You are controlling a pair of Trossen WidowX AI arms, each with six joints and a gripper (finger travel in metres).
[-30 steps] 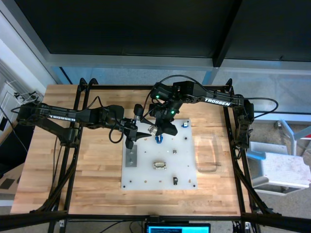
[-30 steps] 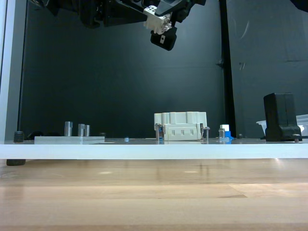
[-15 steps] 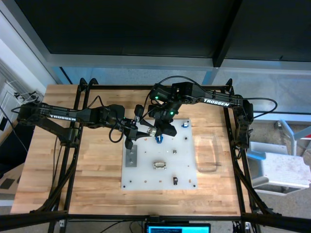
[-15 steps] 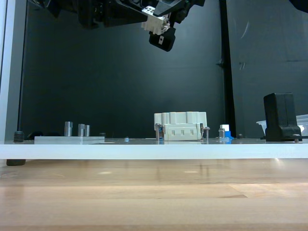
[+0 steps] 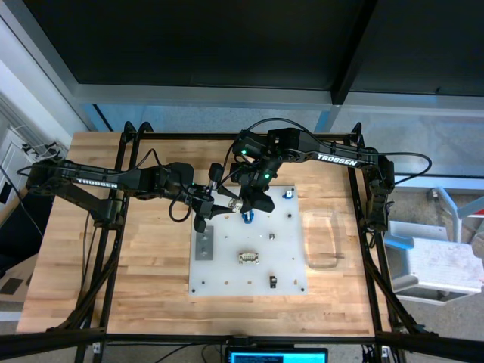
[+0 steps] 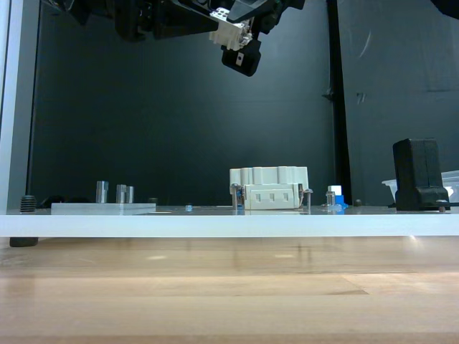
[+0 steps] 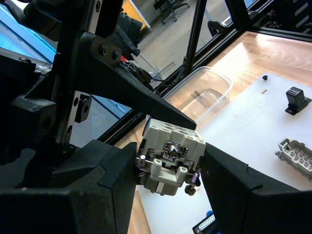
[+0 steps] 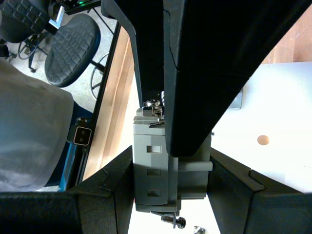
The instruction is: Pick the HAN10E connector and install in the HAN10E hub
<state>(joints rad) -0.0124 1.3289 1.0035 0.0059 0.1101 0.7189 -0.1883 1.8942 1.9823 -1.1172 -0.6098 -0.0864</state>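
Landmark: the white rectangular plate [image 5: 219, 281] lies flat on the wooden bench [image 5: 113, 257], and every place below is given from this plate.

Connector: the pale grey-beige rectangular HAN10E connector [image 5: 234, 203] hangs in the air high above the plate's far half, touching nothing on the plate, with both hands closed around it.

Left hand: the left hand [image 7: 168, 170] reaches in from beyond the plate's left edge, and its two black fingers [image 7: 97, 195] are pressed against opposite ends of the connector, pinching it.

Right hand: the right hand [image 8: 170, 195] comes down from beyond the plate's far edge. It clamps the same connector, with a finger [image 8: 112, 195] tight against each side.

Hub: the silvery-grey rectangular HAN10E hub [image 5: 248, 259] with a beige centre is bolted near the plate's middle, well below the connector and nearer the plate's front edge.

Other parts: a blue knob-like part [image 5: 246, 218] stands on the plate's far half. A grey metal block [image 5: 203, 246] sits at the plate's left edge, and a small black part [image 5: 272, 282] sits by its near edge. A clear plastic tray [image 5: 321, 240] rests just right of the plate.
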